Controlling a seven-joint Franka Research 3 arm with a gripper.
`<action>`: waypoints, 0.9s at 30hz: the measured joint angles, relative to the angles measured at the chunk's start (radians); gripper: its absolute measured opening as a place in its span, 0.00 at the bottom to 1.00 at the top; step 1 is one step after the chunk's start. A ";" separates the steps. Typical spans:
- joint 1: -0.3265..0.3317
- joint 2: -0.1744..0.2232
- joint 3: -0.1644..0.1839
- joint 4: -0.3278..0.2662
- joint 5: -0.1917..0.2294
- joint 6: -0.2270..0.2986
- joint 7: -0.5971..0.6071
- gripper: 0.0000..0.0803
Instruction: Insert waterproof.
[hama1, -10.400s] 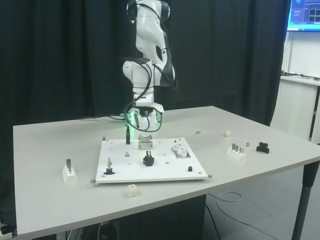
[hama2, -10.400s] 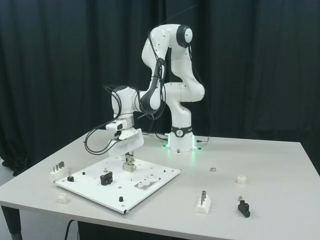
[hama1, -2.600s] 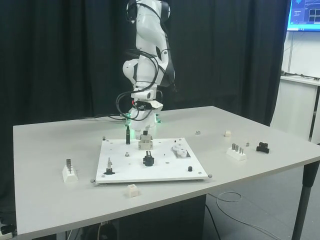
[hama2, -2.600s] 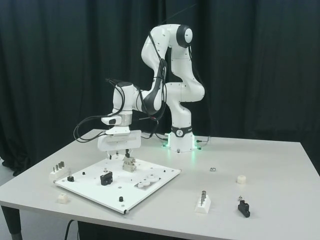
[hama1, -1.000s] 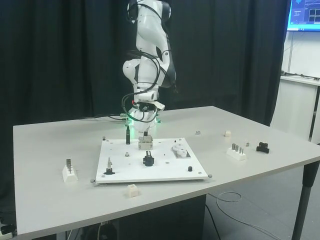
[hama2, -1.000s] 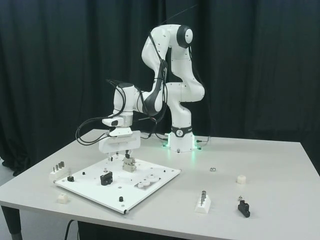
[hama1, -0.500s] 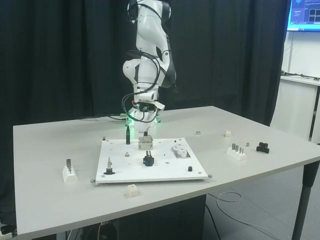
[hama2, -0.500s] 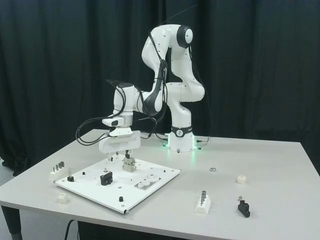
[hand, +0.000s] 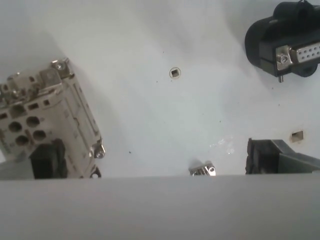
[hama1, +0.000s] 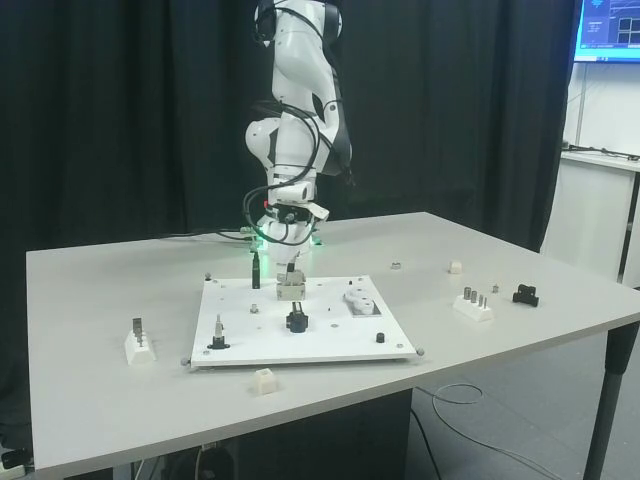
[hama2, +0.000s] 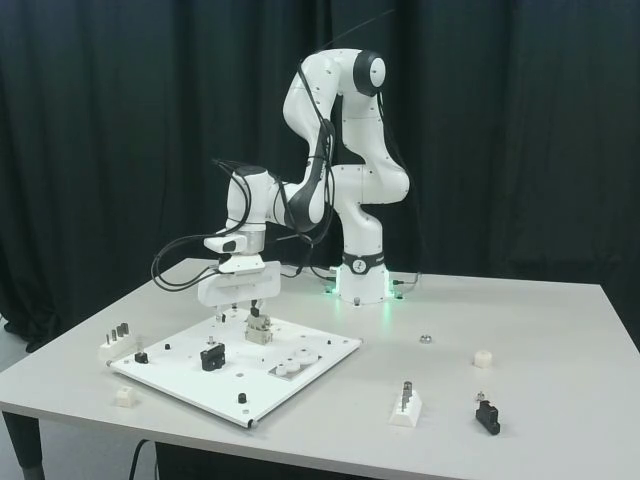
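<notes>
Second room view: saw a grey table (hama2: 560, 340) with a white arm (hama2: 345, 180) bolted at its back and a green glow at the arm's foot. Found the arm bent forward and down, its claw (hama2: 238, 312) hanging low over a white board (hama2: 180, 375) that lay flat on the table. Could not tell whether the claw was spread, pressed together or pinching anything.

Spotted the task's thing, a grey plug block (hama2: 259, 331), standing on the board towards its far side, just beside and below the claw. Could not tell whether they touched. From the first room view, placed the claw (hama1: 290, 262) right above that block (hama1: 291, 289). In the wrist view, made out the block (hand: 50, 120) with rows of round holes in its face and small screws at its corners.

Noted a black round socket (hand: 285, 42) with a pin plug in its face, also on the board, near the block but apart from it.

Off the board, counted a white holder (hama2: 405, 410) with upright pins, a second pinned holder (hama2: 118, 340) at the table's other side, a white cube (hama2: 125, 396) by the board's edge, a black clip (hama2: 488, 417), and a small nut (hama2: 425, 340).
</notes>
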 joint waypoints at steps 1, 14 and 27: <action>0.000 0.000 0.000 0.000 0.000 0.000 0.000 1.00; 0.000 0.000 -0.001 0.000 0.000 -0.002 0.000 1.00; 0.000 0.001 0.000 0.000 0.005 0.000 -0.012 1.00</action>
